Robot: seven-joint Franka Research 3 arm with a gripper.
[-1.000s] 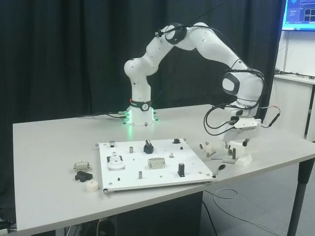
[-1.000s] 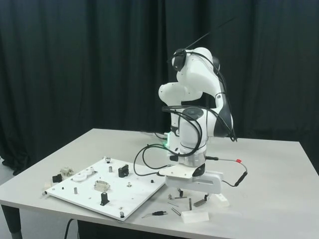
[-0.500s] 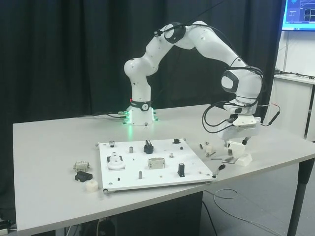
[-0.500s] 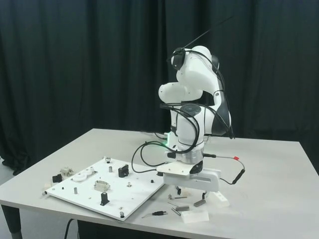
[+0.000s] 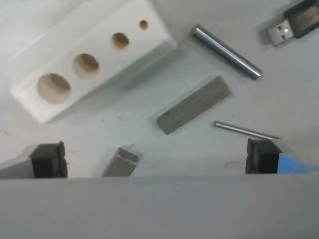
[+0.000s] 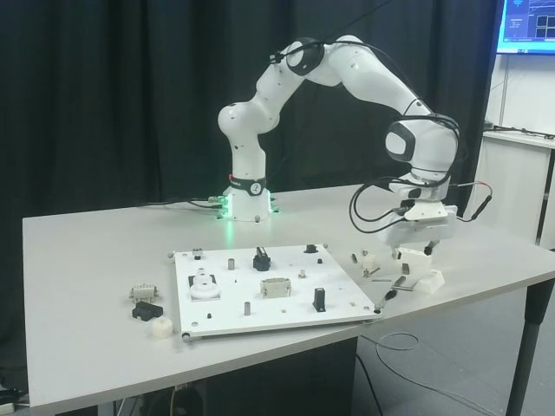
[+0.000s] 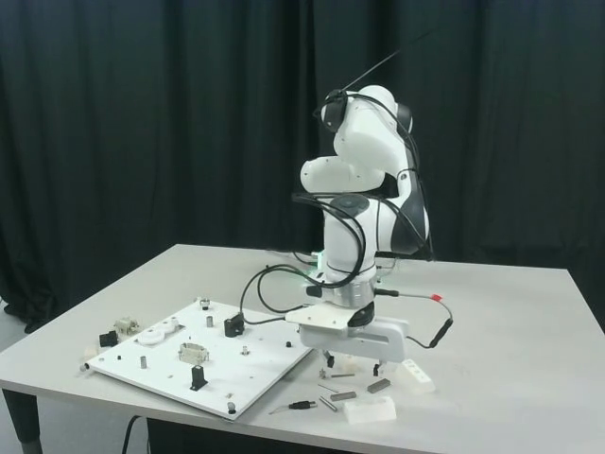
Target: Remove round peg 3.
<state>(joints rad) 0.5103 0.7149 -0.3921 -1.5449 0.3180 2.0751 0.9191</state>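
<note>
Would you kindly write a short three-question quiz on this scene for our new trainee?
1. True or false: the gripper is shut on a peg.
2. How many holes does the white block show in the wrist view, and are any filled?
3. Relative to the white board, the gripper is: A over its middle; B off its edge, above the grey bar lying on the grey table; C behind it, at the arm's base.

Key: 1 false, the fingers stand apart with nothing between them. 2 four, all empty. 3 B.
</note>
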